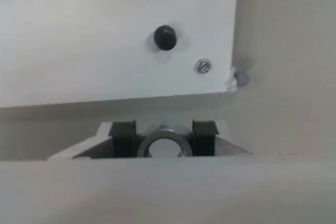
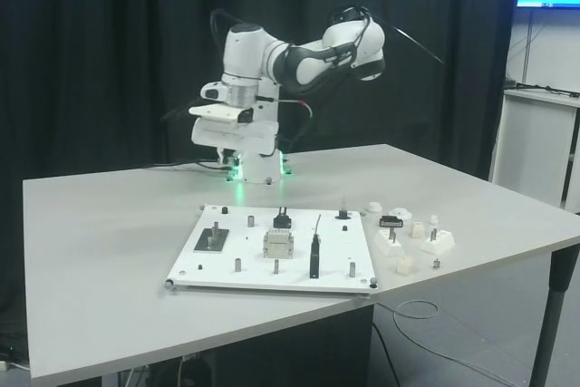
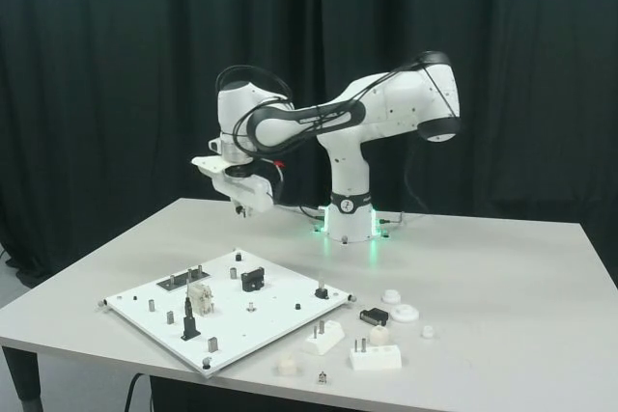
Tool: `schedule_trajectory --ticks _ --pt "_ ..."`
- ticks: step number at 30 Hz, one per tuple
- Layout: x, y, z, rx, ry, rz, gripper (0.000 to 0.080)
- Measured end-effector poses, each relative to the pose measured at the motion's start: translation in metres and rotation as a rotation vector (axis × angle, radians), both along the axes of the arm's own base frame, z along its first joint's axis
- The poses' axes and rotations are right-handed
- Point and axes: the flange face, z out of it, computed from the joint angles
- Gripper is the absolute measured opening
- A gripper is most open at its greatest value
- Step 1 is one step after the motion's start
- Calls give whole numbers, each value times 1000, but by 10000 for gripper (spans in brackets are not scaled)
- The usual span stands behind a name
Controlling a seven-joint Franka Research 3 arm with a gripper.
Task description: Insert bolt 4.
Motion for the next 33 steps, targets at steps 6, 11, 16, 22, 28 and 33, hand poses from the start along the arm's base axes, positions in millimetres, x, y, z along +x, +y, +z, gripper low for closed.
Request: schedule_trajectory --ticks 6,11,16,22,28,33 --pt "-9 -17 -4 39 -26 112 225" --pt "-18 -30 -6 62 -51 159 225" --pt "-24 -40 -9 79 -74 201 225" --pt "-31 -49 -12 100 -98 245 225" --pt "-33 -53 -19 117 -121 302 225" --pt "-31 -53 -25 122 -135 319 225"
